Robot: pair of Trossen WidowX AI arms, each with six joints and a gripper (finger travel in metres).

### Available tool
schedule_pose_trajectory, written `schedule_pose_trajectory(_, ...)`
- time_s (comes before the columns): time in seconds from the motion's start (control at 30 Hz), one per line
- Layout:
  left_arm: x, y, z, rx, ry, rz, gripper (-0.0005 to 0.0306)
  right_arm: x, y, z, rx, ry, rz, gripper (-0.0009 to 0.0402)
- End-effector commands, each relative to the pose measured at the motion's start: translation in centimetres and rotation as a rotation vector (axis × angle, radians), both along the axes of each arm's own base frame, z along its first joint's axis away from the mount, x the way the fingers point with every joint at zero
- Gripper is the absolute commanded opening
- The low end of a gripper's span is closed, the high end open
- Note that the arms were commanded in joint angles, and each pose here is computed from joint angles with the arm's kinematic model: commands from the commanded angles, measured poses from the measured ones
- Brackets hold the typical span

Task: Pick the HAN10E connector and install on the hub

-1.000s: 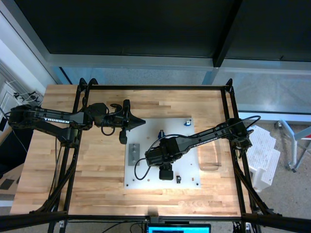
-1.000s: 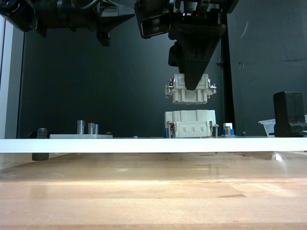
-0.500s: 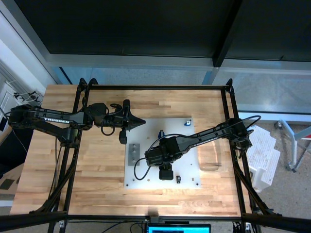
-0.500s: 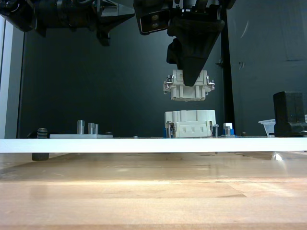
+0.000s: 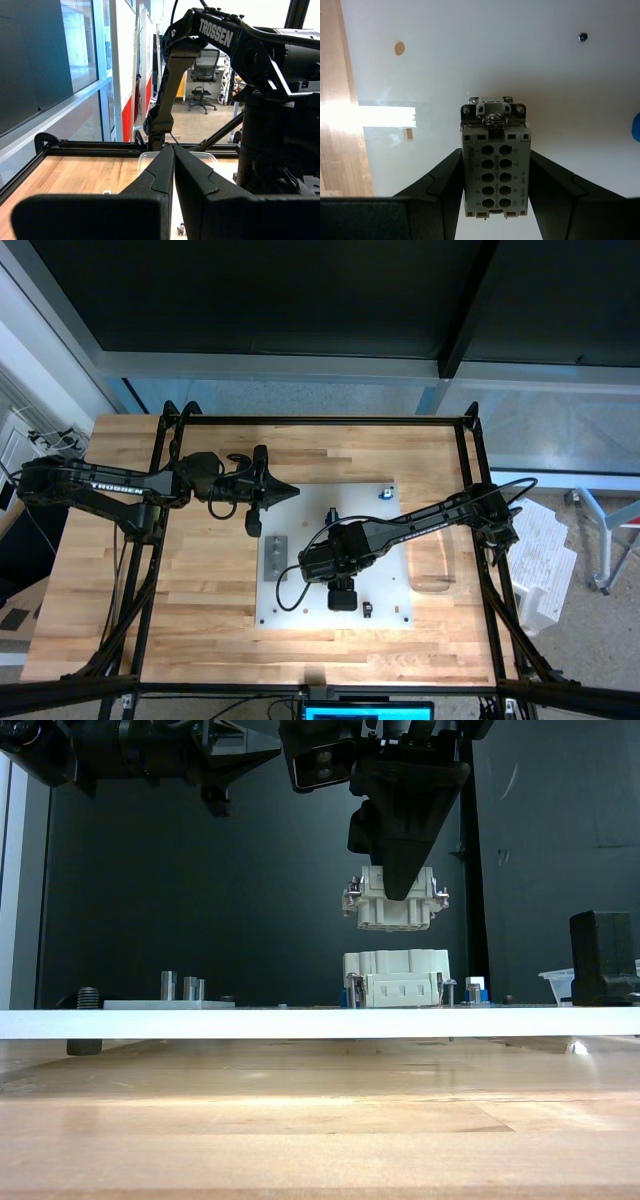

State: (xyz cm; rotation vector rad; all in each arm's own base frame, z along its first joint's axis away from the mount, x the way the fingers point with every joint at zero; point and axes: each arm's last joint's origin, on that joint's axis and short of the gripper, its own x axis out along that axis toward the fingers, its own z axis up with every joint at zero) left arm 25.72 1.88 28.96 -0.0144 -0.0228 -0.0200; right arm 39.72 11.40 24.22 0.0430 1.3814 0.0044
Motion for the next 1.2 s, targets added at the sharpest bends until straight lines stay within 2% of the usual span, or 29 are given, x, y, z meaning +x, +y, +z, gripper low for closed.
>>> schedule_pose_trajectory(0.03, 0.01, 0.00, 0.01, 0.000, 0.000, 0.000, 0.0000, 0.01, 0.03, -0.05, -0.001, 0.000, 0.000, 0.0000)
schedule_pose_trajectory(1.0, 0.01, 0.00, 0.01, 0.000, 0.000, 0.000, 0.0000, 0.01, 0.03, -0.17, -0.001, 0.000, 0.001, 0.0000)
schedule_pose_trajectory(1.2, 0.01, 0.01, 0.01, 0.000, 0.000, 0.000, 0.0000, 0.06, 0.03, -0.60, -0.001, -0.006, 0.000, 0.0000)
